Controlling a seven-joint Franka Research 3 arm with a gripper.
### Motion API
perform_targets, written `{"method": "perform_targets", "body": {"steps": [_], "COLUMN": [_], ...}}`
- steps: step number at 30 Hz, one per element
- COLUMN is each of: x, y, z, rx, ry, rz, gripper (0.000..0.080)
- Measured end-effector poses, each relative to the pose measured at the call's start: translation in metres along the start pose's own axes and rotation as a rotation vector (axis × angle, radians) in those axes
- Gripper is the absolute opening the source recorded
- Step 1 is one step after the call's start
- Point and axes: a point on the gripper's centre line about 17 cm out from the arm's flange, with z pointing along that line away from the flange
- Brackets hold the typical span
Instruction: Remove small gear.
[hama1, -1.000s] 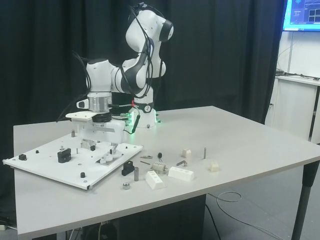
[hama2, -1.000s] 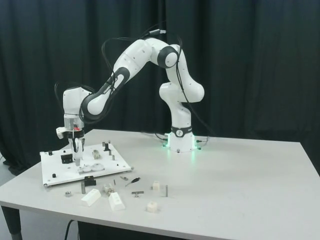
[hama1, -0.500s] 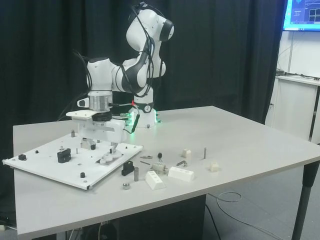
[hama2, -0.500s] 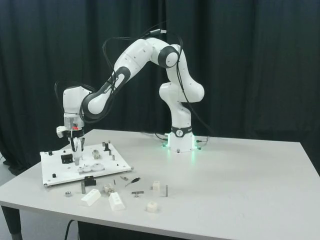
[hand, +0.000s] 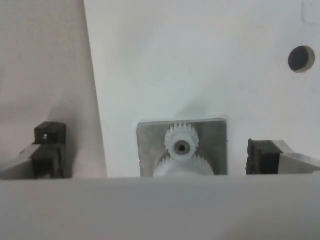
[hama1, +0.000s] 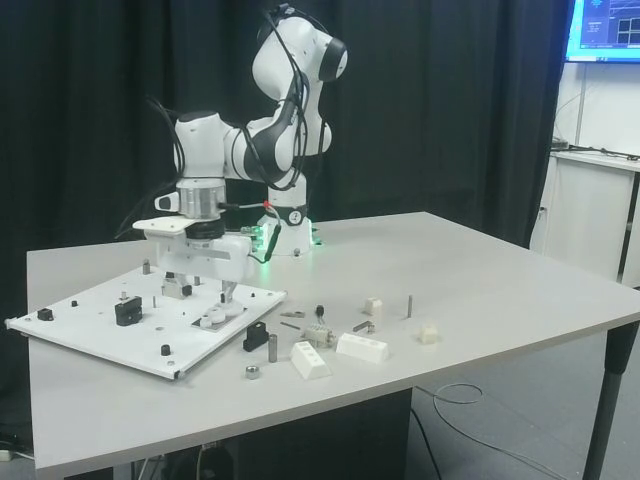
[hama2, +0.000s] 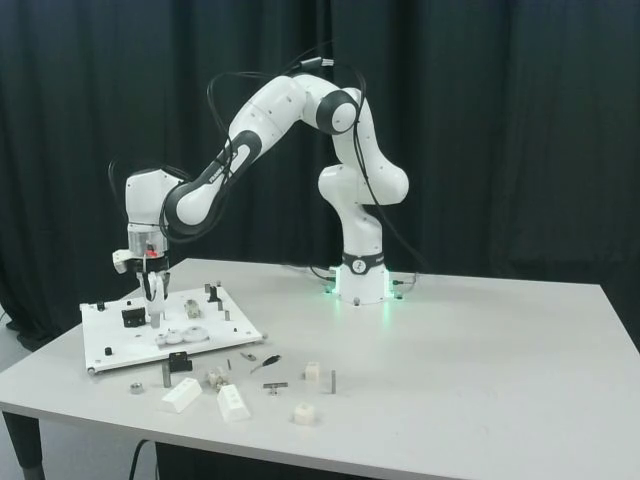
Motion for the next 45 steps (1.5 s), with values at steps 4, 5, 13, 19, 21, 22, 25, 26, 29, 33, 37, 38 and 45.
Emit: {"method": "perform_targets", "body": {"steps": [4,5,13,19,21,22,25,26,29,33,37,38,45], "x": [-0.001,-0.001,0.000,0.000,0.000,0.000,-0.001,-0.001,-0.002,-0.004,-0.003,-0.003,-0.002], "y": [0.001,0.001,0.002,0.001,0.001,0.002,0.002,0.002,0.003,0.006,0.008,0.009,0.009], "z": [-0.002,-0.003,-0.006,-0.006,-0.006,-0.006,-0.005,-0.005,-0.003,-0.001,0.003,0.004,0.011], "rx": [-0.001,-0.001,0.001,0.001,0.001,0.001,0.000,0.000,-0.002,-0.005,-0.011,-0.012,-0.022], "ry": [-0.003,-0.003,-0.002,-0.001,-0.001,-0.001,-0.003,-0.003,-0.006,-0.006,0.002,0.005,0.017], "rz": [-0.001,-0.001,0.002,0.001,0.002,0.004,0.011,0.013,0.019,0.035,0.057,0.061,0.082], "gripper": [0.0800,0.0800,0.0800,0.0800,0.0800,0.0800,0.0800,0.0800,0.0800,0.0800,0.0800,0.0800,0.0800]}}
